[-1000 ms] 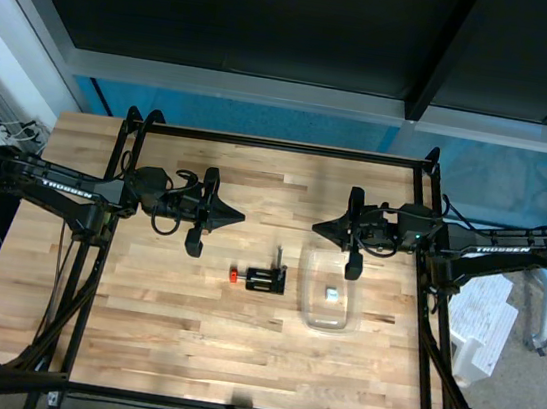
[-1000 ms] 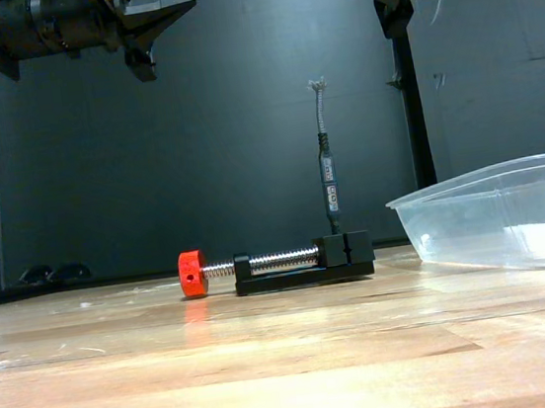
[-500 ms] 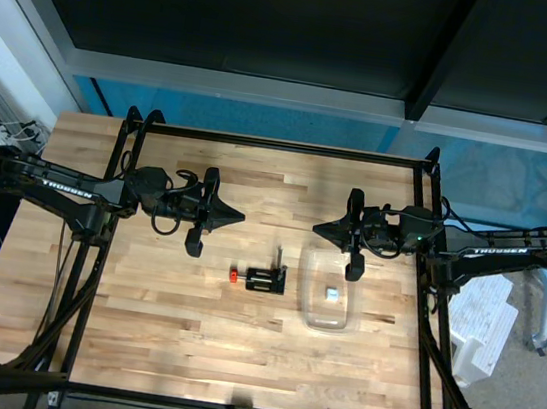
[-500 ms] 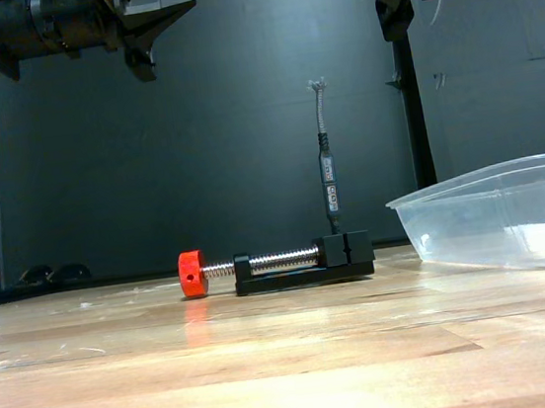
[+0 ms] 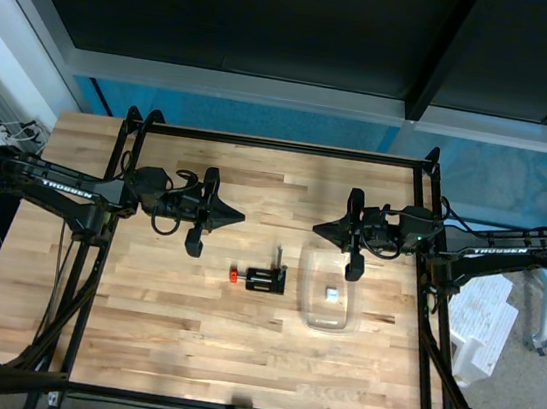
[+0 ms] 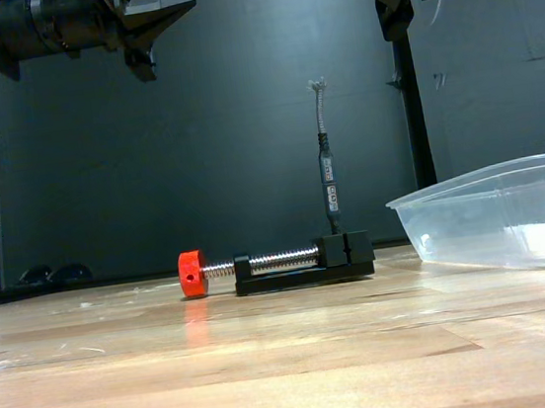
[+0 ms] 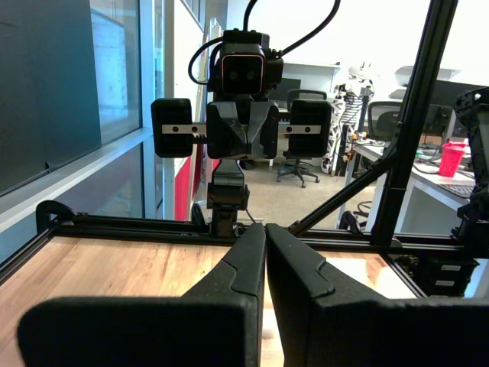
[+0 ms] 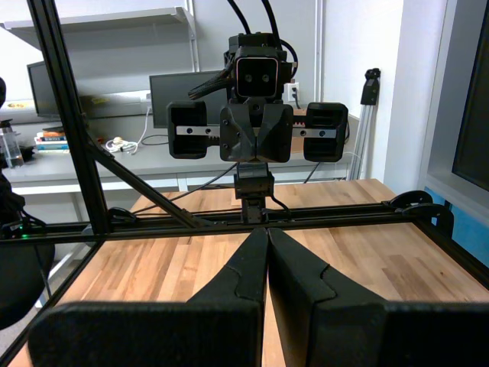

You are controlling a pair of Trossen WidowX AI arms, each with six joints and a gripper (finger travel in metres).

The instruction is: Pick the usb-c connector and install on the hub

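Aloft, left pincer (image 7: 265,229) and right pincer (image 8: 267,232) face inward, closed.

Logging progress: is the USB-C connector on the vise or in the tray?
On the vise: the connector stands upright on it, cable rising, unheld. Left gripper and right gripper hang high, jaws shut.

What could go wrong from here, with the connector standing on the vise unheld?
The connector stands on the vise unheld; how deep it sits cannot be told, and its cable rising free above might lever it off. The left gripper and right gripper, both shut, hang high above the table, too far to steady it.
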